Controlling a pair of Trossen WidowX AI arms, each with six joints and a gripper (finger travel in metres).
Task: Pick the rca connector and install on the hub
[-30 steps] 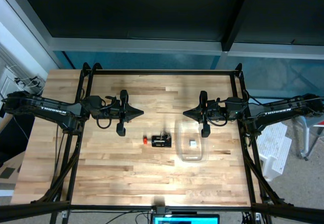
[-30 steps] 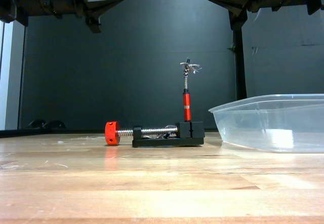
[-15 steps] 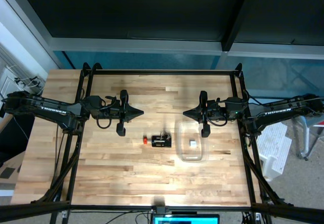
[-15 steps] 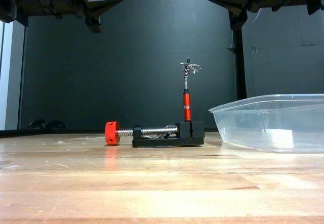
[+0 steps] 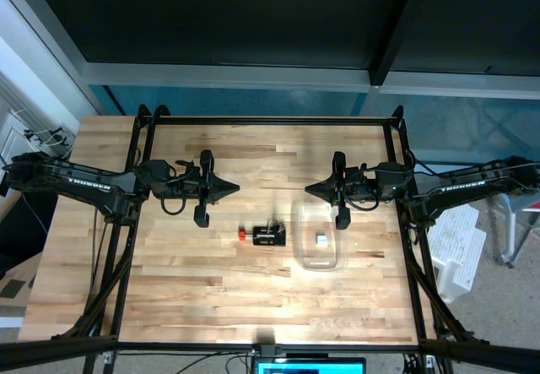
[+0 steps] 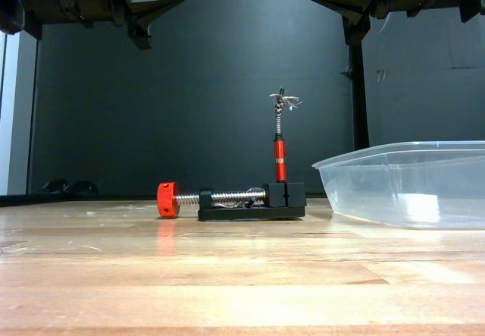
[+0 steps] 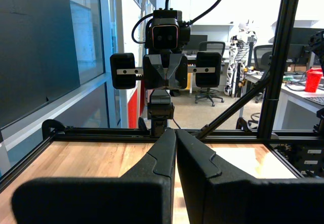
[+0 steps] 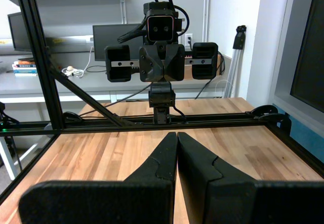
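The red connector [image 6: 280,160] stands upright on the black vise [image 6: 254,199], and its braided cable [image 6: 281,112] rises from it with nothing holding it. From above, the vise [image 5: 272,238] lies at mid table with its red knob [image 5: 241,234] to the left. My left gripper [image 5: 235,188] hangs high over the table left of the vise, its fingers [image 7: 163,150] pressed together on nothing. My right gripper [image 5: 308,190] hangs at the same height behind the tray, and its fingers [image 8: 164,155] are also together with nothing between them.
A clear tray [image 5: 321,266] sits right of the vise with a white block [image 5: 322,239] inside and nothing dark on it. In the low view the tray [image 6: 409,184] fills the right side. Black frame posts [image 5: 139,150] run along both table edges.
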